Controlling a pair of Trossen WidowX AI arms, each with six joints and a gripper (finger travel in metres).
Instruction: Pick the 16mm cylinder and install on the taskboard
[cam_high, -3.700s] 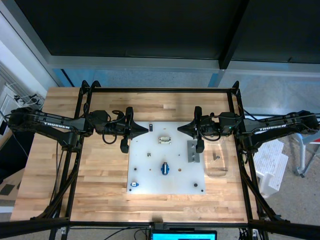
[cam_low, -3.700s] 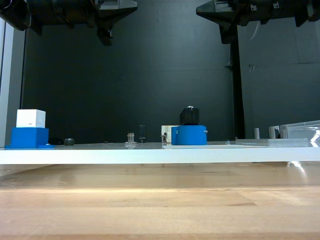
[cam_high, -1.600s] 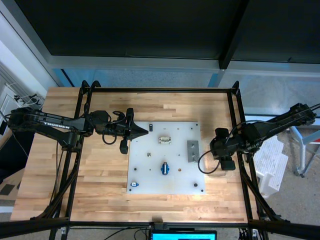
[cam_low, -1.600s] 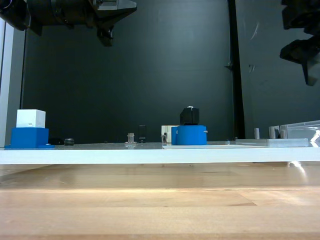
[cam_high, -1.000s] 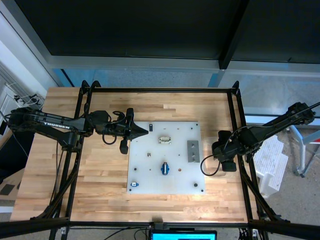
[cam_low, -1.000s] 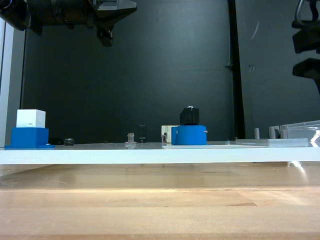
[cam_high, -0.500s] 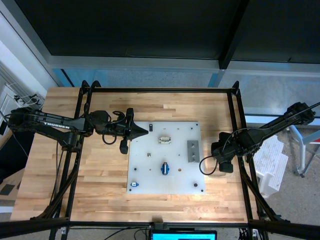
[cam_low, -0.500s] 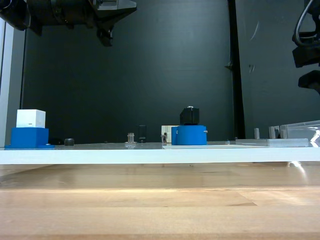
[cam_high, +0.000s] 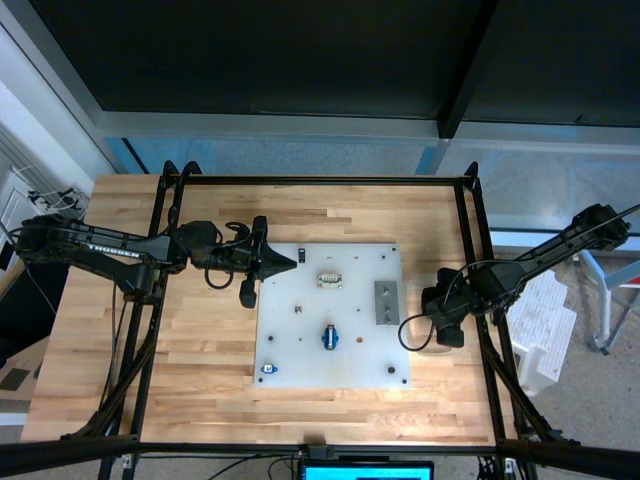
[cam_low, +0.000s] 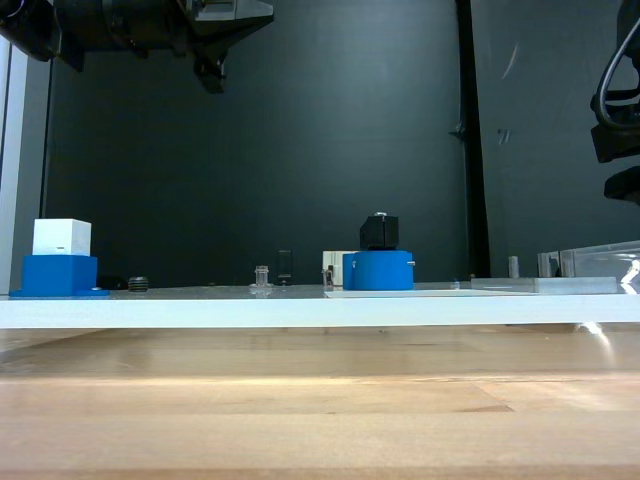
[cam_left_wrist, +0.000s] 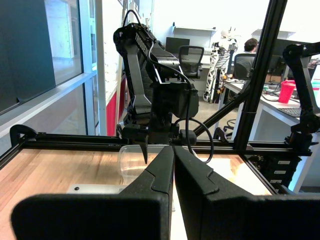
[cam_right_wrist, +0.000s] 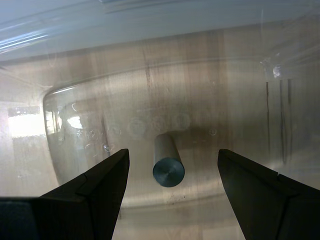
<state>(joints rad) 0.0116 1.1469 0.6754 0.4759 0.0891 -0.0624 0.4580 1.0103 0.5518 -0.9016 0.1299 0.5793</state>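
Where the wooden table (cam_high: 200, 390) runs in from its near edge, the taskboard (cam_high: 300, 345) lies flat at the centre of the high view. A small blue-and-white piece (cam_high: 266, 371) sits at the board's lower left corner and the blue connector (cam_high: 328, 337) near its middle. The grey metal block (cam_high: 386, 302) is toward its right edge, and the beige connector (cam_high: 328, 279) is farther back. Just right of the board sits the clear plastic tray (cam_high: 424, 346), and the right gripper (cam_high: 447, 325) hangs over it, pointing down. In the right wrist view its fingers (cam_right_wrist: 100, 185) stand wide apart and grip nothing. The 16mm cylinder (cam_right_wrist: 168, 162) rests on the tray floor between them, touching neither, its round end face turned toward the camera. Farther back, by the board's upper left corner, the left gripper (cam_high: 288, 262) is held high above the table, showing in the upper left of the low view. Its fingers (cam_left_wrist: 155, 175) are pressed together with nothing between them.
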